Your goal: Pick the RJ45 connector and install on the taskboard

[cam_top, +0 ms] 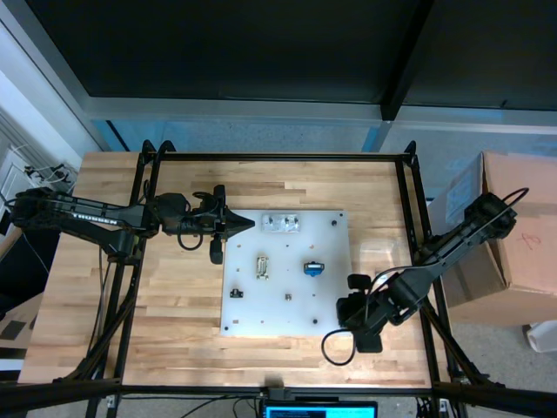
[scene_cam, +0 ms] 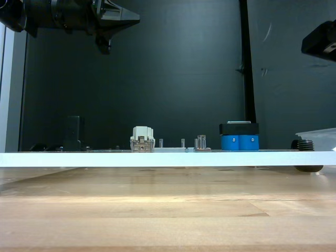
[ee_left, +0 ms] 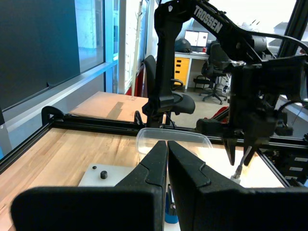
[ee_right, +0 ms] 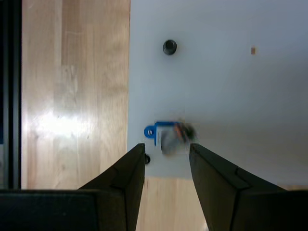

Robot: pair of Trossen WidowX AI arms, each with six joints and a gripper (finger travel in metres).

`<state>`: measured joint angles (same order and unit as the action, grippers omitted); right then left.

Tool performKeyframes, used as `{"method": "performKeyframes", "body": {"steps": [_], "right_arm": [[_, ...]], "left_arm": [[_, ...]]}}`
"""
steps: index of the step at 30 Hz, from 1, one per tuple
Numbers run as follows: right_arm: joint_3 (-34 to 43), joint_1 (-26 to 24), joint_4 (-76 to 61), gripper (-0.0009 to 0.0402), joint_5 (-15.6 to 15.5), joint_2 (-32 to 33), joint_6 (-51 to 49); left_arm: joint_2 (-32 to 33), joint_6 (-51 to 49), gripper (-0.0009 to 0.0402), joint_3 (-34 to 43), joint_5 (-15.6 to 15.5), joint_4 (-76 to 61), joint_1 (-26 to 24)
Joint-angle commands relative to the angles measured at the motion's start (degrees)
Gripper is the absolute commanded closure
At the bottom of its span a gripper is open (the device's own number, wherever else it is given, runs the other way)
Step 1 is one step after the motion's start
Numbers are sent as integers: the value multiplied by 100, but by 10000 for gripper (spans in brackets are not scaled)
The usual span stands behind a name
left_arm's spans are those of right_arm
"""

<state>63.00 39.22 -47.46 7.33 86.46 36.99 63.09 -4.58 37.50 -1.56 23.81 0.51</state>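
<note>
A blue mount (cam_top: 313, 268) stands right of centre on the white task board (cam_top: 261, 322). In the low view the blue mount (scene_cam: 239, 142) carries a dark cap. In the right wrist view a blurred grey-and-orange connector part (ee_right: 172, 136) sits against a blue bracket (ee_right: 151, 130) on the board. I cannot tell how far in it is. My right gripper (ee_right: 167, 147) is open above it and holds nothing. It hangs high over the board's near right corner (cam_top: 348, 300). My left gripper (cam_top: 239, 224) is shut and empty, raised over the board's far left edge (ee_left: 167, 143).
A cream connector (cam_top: 262, 266) and small metal fittings (cam_top: 281, 224) stand on the board, with a black knob (cam_top: 335, 220) at its far right corner. A clear plastic container (ee_left: 173, 137) lies on the wood right of the board. A black frame (cam_top: 409, 209) borders the table.
</note>
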Motion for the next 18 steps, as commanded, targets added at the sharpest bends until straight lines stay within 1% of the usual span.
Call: {"method": "performKeyframes", "body": {"steps": [1, 12, 15, 17, 18], "right_arm": [[24, 2, -160, 258, 2, -170, 4], [15, -26, -284, 260, 17, -350, -63], [-35, -210, -273, 260, 85, -573, -168], [-63, -428, -271, 260, 140, -767, -332], [-68, -527, -269, 260, 229, -863, -415]], "left_arm": [[0, 0, 393, 0, 2, 4, 0], [0, 0, 393, 0, 2, 4, 0], [0, 0, 393, 0, 2, 4, 0], [0, 0, 393, 0, 2, 4, 0], [0, 2, 393, 0, 2, 4, 2]]}}
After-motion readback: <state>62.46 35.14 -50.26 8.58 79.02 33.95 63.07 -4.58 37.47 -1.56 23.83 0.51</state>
